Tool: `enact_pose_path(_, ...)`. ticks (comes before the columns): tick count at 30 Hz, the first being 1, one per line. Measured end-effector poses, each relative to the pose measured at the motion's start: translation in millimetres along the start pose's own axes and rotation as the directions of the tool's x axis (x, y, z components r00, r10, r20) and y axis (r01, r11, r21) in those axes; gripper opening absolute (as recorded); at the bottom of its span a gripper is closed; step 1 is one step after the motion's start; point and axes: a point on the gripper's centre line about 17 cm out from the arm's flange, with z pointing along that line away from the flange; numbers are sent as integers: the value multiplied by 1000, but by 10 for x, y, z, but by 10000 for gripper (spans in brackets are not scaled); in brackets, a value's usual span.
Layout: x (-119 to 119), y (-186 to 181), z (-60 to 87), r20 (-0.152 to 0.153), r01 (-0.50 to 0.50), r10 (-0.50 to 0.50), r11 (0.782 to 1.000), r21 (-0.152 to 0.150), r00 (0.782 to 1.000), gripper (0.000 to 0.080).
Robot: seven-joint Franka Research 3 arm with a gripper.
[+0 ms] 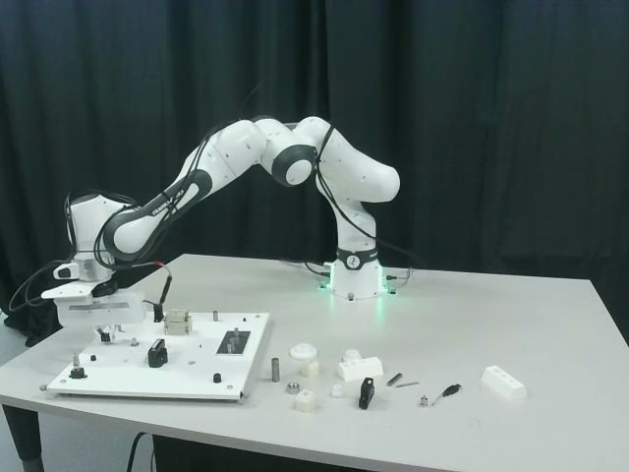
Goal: Remove round peg 1.
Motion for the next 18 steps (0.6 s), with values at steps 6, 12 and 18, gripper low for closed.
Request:
enact_pose_path(6, -8, -3, -102, 8, 2, -2, 1000, 13, 1000, 34)
enact_pose_path(12, -30, -9, -255, 16, 3, -4, 1000, 27, 1000, 33)
enact_pose_path(18, -48, -4, -407, 23, 5, -6, 999, 36, 1000, 33)
